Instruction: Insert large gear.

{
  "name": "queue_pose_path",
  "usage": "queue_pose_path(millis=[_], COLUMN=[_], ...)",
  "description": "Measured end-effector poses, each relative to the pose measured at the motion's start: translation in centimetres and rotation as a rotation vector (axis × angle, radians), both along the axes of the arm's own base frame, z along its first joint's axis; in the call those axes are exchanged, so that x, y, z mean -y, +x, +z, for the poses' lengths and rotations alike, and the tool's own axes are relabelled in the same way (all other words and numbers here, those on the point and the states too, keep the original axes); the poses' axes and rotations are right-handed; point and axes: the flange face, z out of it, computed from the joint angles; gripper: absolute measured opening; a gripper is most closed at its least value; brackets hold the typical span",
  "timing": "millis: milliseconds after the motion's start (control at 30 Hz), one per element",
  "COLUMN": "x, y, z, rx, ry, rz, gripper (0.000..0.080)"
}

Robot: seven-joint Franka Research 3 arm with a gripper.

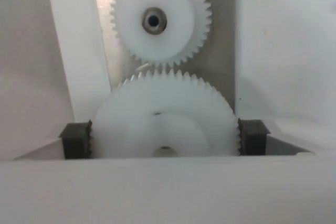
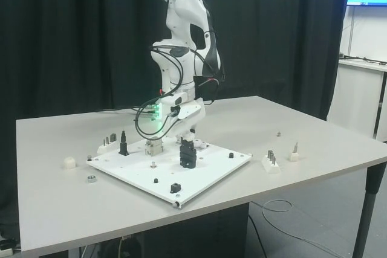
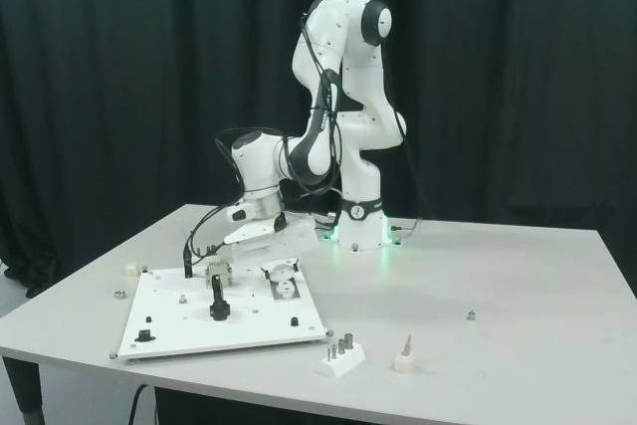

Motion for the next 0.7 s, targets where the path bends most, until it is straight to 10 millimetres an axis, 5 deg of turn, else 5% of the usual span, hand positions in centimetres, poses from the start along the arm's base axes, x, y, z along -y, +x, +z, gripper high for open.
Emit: queue_pose_path(millis=[700], x=[-0.07], y=[0.05], z=[-0.01], rx=[-0.004], ry=[-0.007], rz=[0.01], gripper=[0.0594])
